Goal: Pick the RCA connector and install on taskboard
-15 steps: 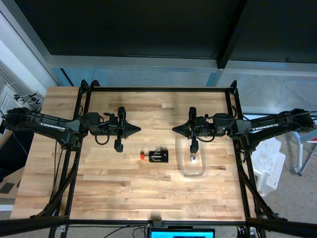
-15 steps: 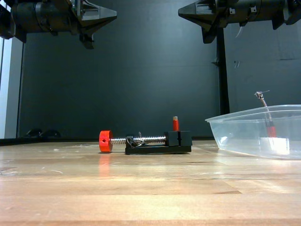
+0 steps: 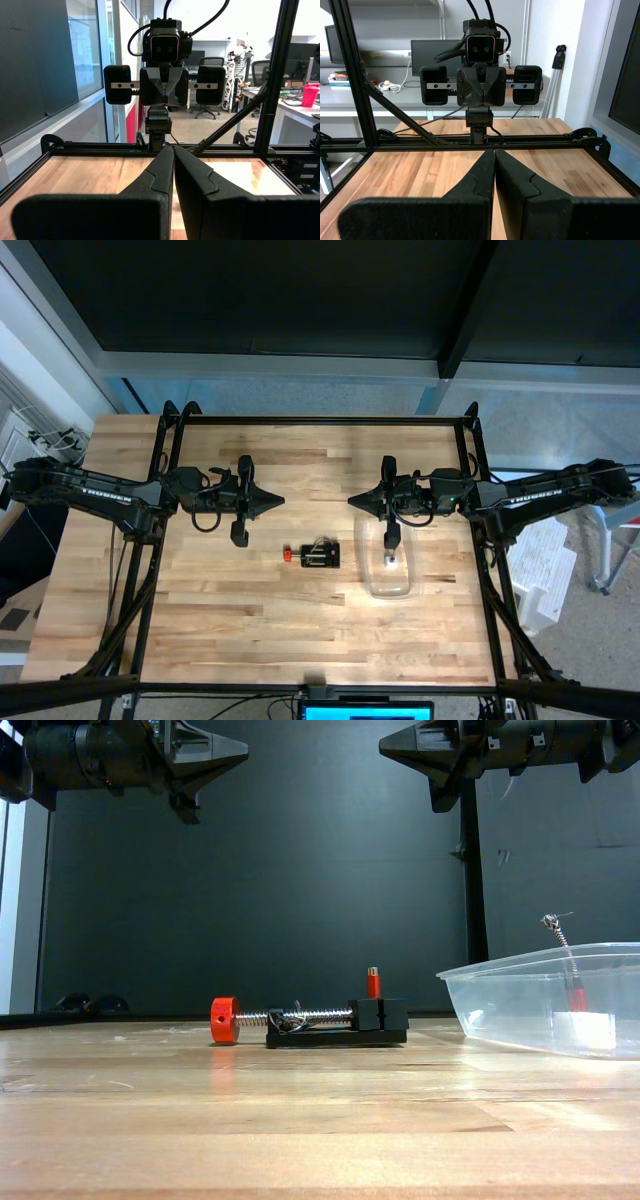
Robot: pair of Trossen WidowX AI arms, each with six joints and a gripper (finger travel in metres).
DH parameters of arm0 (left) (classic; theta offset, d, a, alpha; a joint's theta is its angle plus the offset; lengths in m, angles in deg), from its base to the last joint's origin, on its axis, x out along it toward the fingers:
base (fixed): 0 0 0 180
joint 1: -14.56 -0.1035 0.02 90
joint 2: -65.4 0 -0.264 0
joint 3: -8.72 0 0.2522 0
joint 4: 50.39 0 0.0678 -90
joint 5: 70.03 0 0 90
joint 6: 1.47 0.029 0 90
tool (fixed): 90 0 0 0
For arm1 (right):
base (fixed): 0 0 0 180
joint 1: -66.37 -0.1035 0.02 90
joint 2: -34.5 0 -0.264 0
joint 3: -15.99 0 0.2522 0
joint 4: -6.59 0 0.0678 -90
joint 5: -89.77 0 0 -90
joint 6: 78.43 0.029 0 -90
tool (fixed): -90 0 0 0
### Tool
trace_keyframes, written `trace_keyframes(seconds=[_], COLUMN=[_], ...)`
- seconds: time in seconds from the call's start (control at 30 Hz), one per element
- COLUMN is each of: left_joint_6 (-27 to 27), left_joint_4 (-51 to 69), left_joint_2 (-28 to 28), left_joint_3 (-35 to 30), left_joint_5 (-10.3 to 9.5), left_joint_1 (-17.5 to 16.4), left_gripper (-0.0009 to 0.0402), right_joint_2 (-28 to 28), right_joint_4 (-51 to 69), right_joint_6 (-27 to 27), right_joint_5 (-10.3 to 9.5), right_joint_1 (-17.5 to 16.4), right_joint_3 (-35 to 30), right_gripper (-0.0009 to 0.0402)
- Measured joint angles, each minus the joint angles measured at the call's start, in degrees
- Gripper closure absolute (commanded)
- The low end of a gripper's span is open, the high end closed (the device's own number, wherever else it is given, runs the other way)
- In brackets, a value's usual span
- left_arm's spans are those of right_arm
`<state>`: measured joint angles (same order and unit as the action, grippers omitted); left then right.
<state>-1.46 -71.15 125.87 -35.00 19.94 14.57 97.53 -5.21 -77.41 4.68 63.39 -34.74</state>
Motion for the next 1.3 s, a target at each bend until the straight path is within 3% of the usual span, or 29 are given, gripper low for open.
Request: trace_keyframes(seconds=[0.6, 1.07, 1.3], left_joint_6=[0.0, -0.02, 0.0], left_joint_4=[-0.02, -0.02, -0.02], left_joint_2=[0.0, 0.02, 0.02], left_joint_3=[0.0, 0.0, 0.0], left_joint_5=[-0.02, -0.02, 0.0], left_joint_1=[0.0, 0.0, 0.0], left_gripper=[0.0393, 0.0393, 0.0393], right_joint_2=[-0.96, -6.4, -6.4], right_joint_4=[1.33, 37.24, 53.62], right_joint_6=[-0.26, 3.04, 4.55], right_joint_5=[-0.07, -0.24, -0.2], right_joint_1=[0.0, -0.94, -4.22], right_joint_3=[-0.02, -7.54, -10.88], right_gripper=[0.0393, 0.0393, 0.0393])
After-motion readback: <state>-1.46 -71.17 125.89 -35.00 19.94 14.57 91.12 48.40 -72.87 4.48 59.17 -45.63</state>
